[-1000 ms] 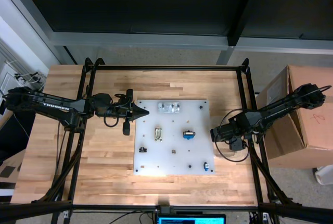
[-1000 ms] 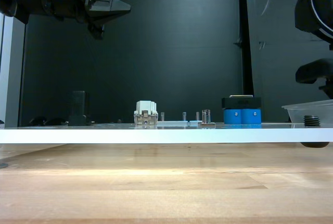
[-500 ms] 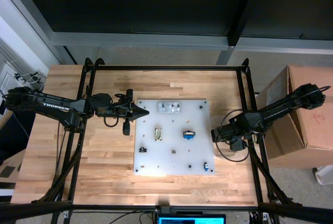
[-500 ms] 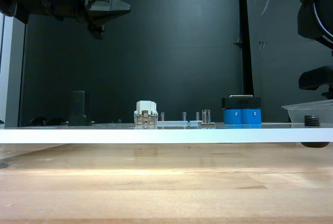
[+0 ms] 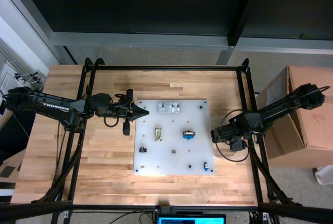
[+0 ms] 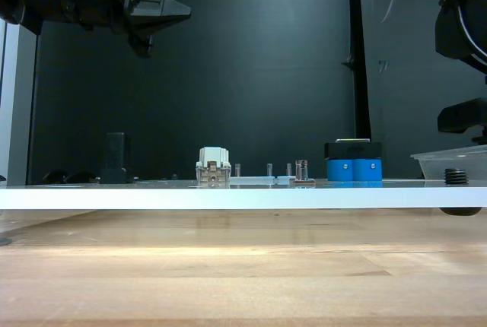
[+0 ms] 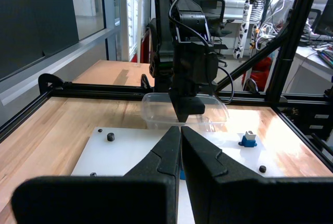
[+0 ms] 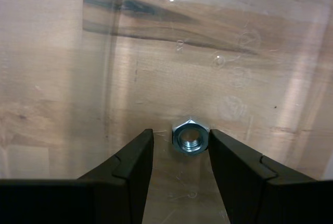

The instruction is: Pick the M12 nut and place it on its threads and fasten

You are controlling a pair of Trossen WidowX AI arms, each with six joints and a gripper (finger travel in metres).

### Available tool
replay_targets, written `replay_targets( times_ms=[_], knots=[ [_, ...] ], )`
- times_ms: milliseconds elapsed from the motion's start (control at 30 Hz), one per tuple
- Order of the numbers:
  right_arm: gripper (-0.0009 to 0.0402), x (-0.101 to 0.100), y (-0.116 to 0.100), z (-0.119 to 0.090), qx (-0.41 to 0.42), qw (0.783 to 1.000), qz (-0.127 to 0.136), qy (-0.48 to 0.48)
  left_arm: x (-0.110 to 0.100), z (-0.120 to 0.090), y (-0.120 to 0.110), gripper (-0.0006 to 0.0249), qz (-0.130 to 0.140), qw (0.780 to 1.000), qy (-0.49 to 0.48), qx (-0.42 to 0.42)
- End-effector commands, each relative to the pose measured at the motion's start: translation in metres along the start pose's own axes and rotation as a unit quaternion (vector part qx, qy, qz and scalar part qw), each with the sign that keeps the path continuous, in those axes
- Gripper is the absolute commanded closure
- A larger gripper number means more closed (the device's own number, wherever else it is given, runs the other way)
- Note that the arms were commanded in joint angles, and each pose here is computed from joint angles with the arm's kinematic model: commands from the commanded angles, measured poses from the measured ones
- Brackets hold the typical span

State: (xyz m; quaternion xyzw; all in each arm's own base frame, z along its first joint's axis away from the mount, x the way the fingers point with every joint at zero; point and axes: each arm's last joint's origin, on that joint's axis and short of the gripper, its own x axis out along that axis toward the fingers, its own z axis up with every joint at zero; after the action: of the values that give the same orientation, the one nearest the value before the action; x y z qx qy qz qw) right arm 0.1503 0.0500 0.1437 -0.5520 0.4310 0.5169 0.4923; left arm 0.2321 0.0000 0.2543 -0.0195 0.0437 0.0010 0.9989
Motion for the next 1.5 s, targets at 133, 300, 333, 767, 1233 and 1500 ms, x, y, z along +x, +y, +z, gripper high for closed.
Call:
replay_targets(
  times_ms=[133,300,333,767,1233,1500],
  knots=[
    [0.0304,-0.001,-0.002,0.000,0.001,1.000,-0.005,0.000,0.000,0.000,0.000,0.0243,0.000,1.000,0.000,0.000],
    [0.0339,-0.002,-0.003,0.001,0.015,1.000,-0.006,-0.001,0.000,0.000,0.000,0.0243,0.000,1.000,0.000,0.000],
    [0.0344,-0.003,-0.003,0.001,0.015,1.000,-0.006,-0.001,0.000,0.000,0.000,0.0243,0.000,1.000,0.000,0.000],
    [0.0371,-0.046,-0.023,0.005,0.054,0.998,0.004,-0.014,0.000,0.000,0.000,0.0243,0.000,1.000,0.000,0.000],
    [0.0370,-0.074,-0.089,0.028,0.097,0.995,0.018,-0.010,0.000,0.000,0.000,0.0243,0.000,1.000,0.000,0.000],
    [0.0370,-0.071,-0.136,0.058,0.077,0.997,0.027,-0.009,0.000,0.000,0.000,0.0243,0.000,1.000,0.000,0.000]
  ],
)
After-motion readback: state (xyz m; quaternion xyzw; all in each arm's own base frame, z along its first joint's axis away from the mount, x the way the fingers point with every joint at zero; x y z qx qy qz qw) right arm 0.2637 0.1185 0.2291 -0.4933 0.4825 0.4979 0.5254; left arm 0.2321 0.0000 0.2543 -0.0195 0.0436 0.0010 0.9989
